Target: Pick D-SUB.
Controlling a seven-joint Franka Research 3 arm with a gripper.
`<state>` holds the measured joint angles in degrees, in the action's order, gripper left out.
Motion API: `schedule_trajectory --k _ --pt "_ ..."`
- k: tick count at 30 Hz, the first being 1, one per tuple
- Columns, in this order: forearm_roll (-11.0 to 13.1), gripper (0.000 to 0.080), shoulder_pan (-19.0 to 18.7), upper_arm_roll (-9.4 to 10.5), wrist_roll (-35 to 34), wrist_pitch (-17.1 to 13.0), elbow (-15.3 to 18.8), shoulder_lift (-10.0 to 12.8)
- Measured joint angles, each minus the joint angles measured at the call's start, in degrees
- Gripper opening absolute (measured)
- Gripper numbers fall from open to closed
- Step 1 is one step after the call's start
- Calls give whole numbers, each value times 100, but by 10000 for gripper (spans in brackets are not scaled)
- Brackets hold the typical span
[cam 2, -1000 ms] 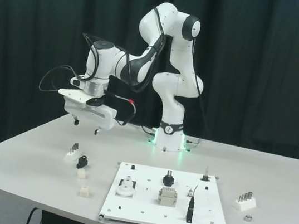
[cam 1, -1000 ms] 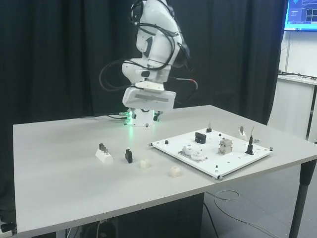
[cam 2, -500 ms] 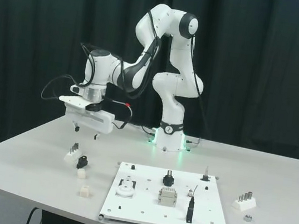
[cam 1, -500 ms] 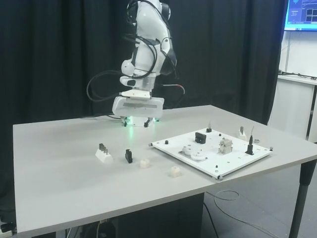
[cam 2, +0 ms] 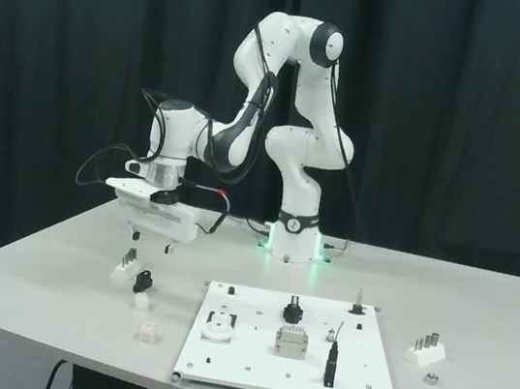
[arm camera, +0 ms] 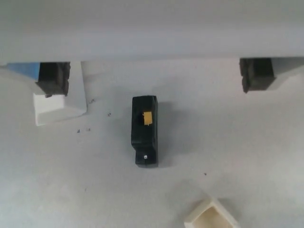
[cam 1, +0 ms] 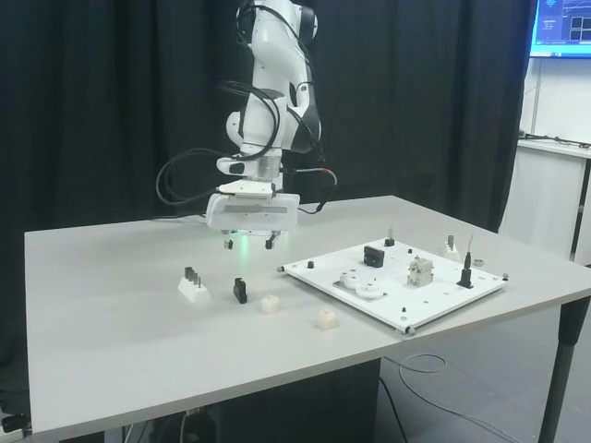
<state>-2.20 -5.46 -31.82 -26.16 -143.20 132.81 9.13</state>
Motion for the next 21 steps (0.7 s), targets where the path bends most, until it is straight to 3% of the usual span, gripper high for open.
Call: schedule_trajectory --k 11,21 --pt "332 800 54 -26 439 -282 -64 268" --pt "988 800 120 -25 1563 -314 -371 750"
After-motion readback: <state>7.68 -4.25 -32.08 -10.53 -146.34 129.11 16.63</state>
